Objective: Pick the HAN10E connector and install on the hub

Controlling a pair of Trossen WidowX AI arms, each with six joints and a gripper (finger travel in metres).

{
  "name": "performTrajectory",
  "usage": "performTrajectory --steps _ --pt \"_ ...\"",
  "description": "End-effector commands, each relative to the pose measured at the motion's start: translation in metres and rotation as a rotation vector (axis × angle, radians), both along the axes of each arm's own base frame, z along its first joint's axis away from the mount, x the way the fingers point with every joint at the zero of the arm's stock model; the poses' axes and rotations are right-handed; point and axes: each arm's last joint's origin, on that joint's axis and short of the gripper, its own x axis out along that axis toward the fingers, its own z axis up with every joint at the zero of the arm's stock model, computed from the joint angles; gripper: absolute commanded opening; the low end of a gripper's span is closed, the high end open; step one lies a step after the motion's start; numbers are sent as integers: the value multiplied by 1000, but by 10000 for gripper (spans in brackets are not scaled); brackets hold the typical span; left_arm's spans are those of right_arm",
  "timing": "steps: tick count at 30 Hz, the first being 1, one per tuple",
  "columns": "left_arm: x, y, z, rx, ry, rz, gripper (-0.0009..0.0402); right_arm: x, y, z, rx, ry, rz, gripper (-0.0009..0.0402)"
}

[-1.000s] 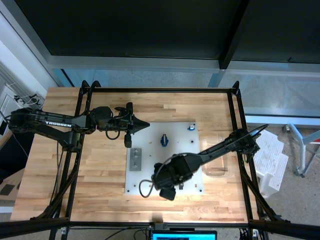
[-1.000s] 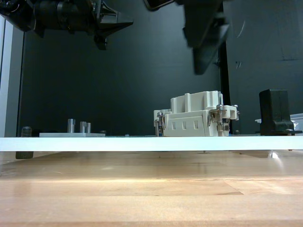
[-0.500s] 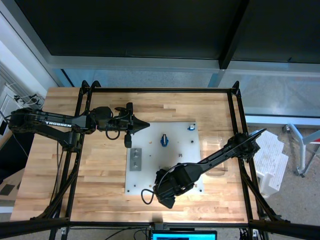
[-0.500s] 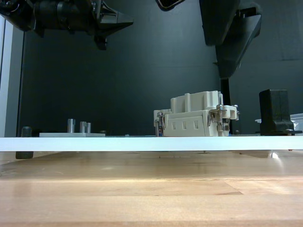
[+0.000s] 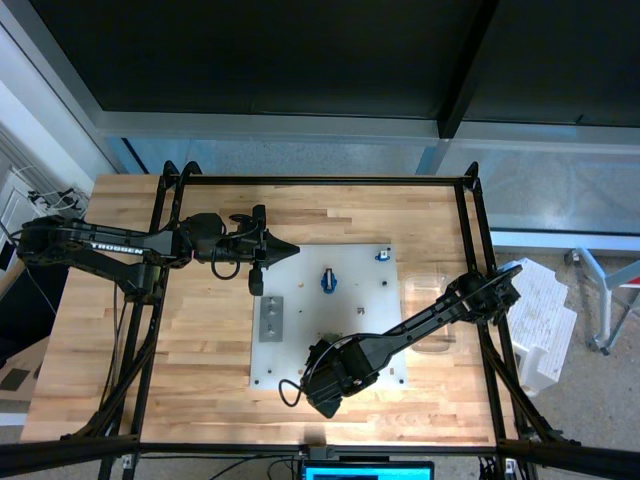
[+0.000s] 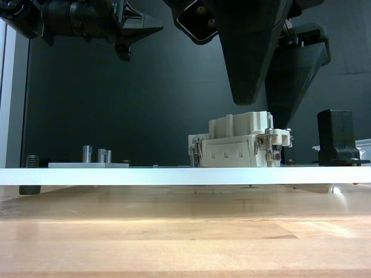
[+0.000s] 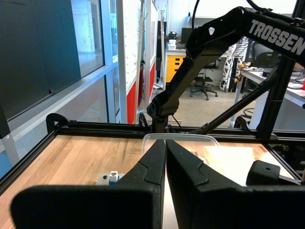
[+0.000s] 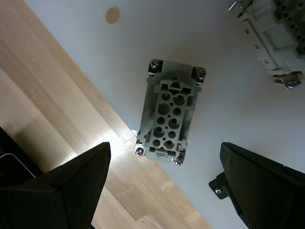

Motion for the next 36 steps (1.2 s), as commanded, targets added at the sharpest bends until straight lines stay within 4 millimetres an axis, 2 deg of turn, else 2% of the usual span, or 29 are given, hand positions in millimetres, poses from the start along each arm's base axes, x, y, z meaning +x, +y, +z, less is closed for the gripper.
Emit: performTrajectory --steps 1,9,24,31,36 --pt "0 0 0 0 0 0 0 1 0 -3 -5 4 1 322" --pt "0 0 0 0 0 0 0 7 1 -18 -5 11 -3 313" --pt "0 0 0 0 0 0 0 9 -3 -19 -27 11 -3 178" --pt "0 0 0 0 0 0 0 6 -5 -8 -32 2 35 117" --pt "0 0 0 0 0 0 0 -2 -9 10 -48 -9 144 87"
